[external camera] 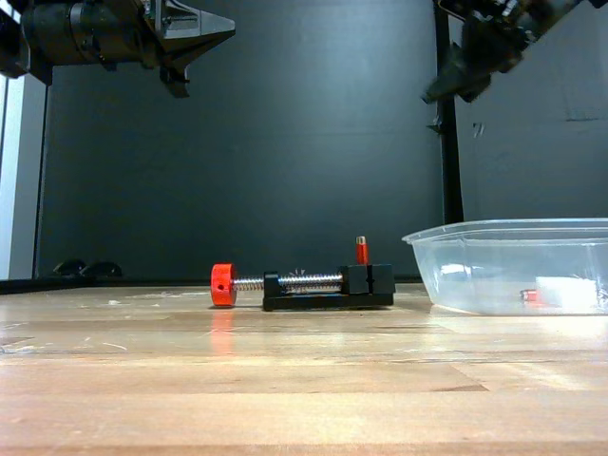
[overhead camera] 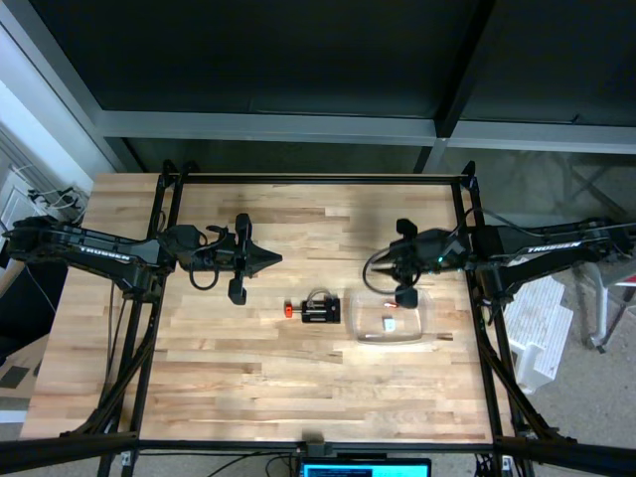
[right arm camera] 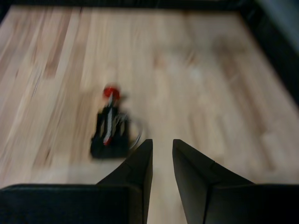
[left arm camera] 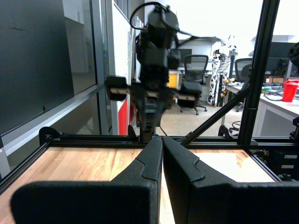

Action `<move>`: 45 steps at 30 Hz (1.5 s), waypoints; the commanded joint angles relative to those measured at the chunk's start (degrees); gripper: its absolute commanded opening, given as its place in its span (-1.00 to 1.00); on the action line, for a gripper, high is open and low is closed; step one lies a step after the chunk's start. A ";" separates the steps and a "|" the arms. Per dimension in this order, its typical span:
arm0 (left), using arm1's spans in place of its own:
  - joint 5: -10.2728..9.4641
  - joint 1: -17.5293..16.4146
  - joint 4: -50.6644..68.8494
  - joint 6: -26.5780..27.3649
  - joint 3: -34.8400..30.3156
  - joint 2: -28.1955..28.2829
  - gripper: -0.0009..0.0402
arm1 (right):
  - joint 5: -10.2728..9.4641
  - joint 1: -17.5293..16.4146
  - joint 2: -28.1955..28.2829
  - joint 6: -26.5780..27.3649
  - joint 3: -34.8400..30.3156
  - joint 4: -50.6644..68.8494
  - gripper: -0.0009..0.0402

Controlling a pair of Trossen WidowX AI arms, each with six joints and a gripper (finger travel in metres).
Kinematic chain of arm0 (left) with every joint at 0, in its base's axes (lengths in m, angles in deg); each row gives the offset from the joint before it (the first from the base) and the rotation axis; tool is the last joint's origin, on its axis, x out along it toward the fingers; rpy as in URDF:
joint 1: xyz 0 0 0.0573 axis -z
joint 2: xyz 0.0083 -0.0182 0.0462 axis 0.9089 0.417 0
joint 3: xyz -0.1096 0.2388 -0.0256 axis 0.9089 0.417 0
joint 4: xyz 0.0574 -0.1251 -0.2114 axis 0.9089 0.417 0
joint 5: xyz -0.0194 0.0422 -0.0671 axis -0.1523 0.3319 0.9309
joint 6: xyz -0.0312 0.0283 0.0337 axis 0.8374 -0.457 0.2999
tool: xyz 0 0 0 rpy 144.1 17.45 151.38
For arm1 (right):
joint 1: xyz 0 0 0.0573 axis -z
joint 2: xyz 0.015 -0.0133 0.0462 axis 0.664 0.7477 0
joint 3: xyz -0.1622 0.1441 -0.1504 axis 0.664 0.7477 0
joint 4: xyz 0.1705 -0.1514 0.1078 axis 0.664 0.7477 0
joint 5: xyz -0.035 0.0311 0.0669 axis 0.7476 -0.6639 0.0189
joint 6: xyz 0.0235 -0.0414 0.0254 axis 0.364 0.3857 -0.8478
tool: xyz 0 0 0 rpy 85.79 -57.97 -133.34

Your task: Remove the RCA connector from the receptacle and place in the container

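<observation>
The right pincer (right arm camera: 162, 142) hangs above the clear container (external camera: 446, 271), fingers parted by a narrow gap and holding nothing. Inside the container, what looks like the RCA connector (external camera: 528, 296) lies beside a small white piece (external camera: 568, 293). The receptacle (external camera: 328, 285) sits nearby on the tabletop (overhead camera: 248, 378). The left pincer (left arm camera: 162, 137) hovers well apart, closed and empty.

Light fell evenly on the table (overhead camera: 248, 368), dim beyond it. Past the right gripper (right arm camera: 162, 141) the black block (right arm camera: 110, 137) was smeared by blur. Behind the left gripper (left arm camera: 162, 137) the room (left arm camera: 210, 65) glared white.
</observation>
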 commanded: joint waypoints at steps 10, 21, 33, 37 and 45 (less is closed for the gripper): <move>0.00 0.00 0.00 0.00 -0.02 0.02 -0.96 | -12.33 8.41 -0.59 3.82 4.11 -25.07 -0.95; 0.00 0.00 0.00 0.00 -0.02 0.02 -0.96 | -13.57 8.44 -0.59 1.18 13.49 -48.94 -0.96; 0.02 0.00 0.00 0.00 -0.02 0.02 -0.96 | -13.40 8.52 -0.59 0.61 17.31 -52.89 -0.96; 0.00 0.00 0.00 0.00 -0.02 0.02 -0.96 | -13.44 8.50 -0.59 0.70 17.49 -52.89 -0.96; 0.02 0.00 0.00 0.00 -0.02 0.02 -0.96 | -13.92 8.48 -0.57 0.81 17.46 -52.89 -0.96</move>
